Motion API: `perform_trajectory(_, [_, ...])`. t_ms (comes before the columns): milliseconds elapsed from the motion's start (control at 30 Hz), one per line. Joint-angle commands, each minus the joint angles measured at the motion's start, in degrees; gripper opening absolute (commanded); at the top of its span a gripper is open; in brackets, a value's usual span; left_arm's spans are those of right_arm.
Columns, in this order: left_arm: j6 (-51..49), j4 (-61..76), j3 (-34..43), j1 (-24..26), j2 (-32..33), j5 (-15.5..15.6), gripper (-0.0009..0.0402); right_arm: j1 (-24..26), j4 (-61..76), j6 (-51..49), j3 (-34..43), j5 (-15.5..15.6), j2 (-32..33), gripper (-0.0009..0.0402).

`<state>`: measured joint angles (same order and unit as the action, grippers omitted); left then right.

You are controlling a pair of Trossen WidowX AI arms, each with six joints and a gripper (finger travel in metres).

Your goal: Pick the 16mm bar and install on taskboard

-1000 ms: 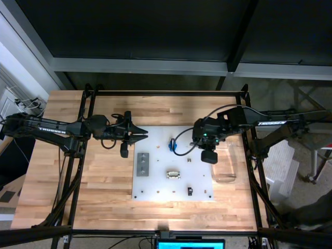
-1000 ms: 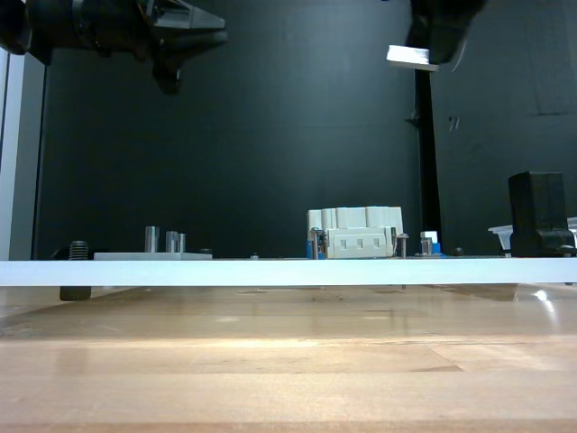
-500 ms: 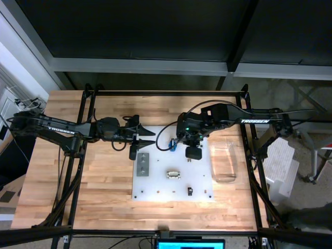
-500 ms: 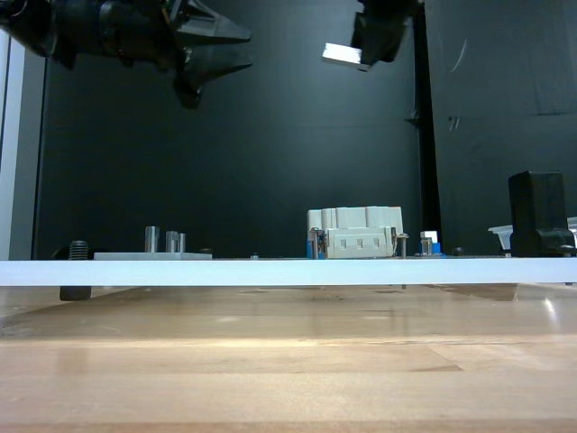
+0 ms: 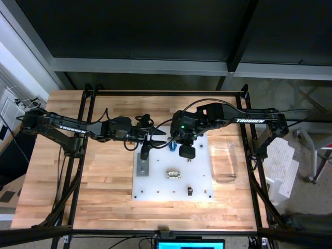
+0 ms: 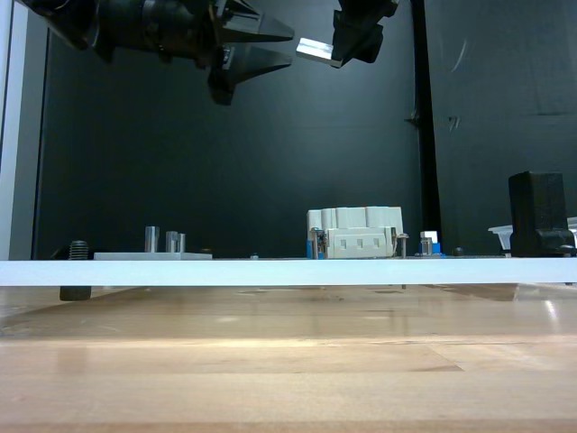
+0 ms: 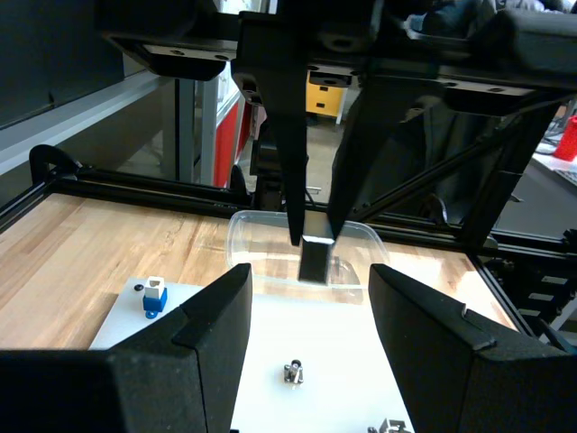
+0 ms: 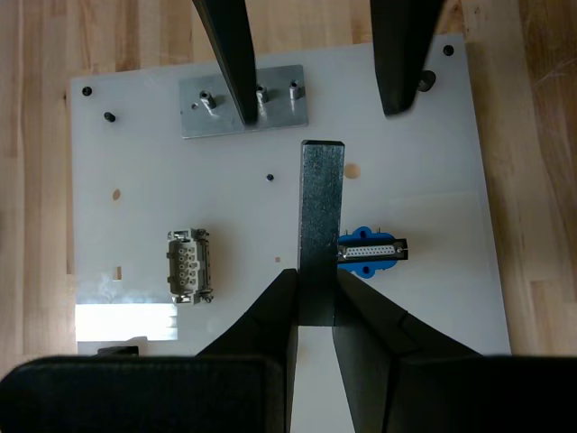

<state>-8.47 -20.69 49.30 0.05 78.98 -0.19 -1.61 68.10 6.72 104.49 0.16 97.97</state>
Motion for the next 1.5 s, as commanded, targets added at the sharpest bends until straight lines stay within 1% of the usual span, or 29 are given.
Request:
perform_trajectory(33, [0.4, 0.9, 1.5, 0.0, 1.3, 0.0, 0.0177, 0.0, -0.3, 0.1, 0.0, -0.1, 0.0, 0.0])
perform_trajectory(200, [1.0, 2.8, 3.9, 0.0, 2.9, 0.0, 0.0177, 0.1, -0.3, 0.3, 0.0, -0.1, 0.0, 0.0])
perform_trajectory(433, [1.9, 2.8, 5.1, 0.0, 3.0, 0.0, 0.0176, 0.2, -1.1, 0.2, 0.0, -0.1, 0.0, 0.0])
perform_trajectory(633, [2.0, 2.9, 6.5, 0.0, 4.8, -0.4, 0.0176, 0.3, -2.1, 0.1, 0.0, -0.1, 0.0, 0.0])
perform_trajectory(767, [2.0, 3.3, 6.5, 0.1, 4.7, -0.6, 0.0175, 0.4, -2.0, 0.0, 0.0, 0.0, 0.0, 0.0])
perform_trajectory(1100, [2.5, 4.3, 6.6, 0.1, 4.6, -0.6, 0.0138, 0.4, -1.9, 0.0, -0.1, 0.1, 0.0, 0.0])
perform_trajectory(1200, [2.8, 4.2, 6.6, 0.1, 4.6, -0.7, 0.0123, 0.4, -1.6, 0.0, -0.1, 1.4, 0.0, 0.0])
perform_trajectory(1500, [3.0, 4.1, 6.6, 0.1, 4.6, -1.1, 0.0098, 0.4, -1.5, -0.3, -0.1, 1.4, 0.0, 0.0])
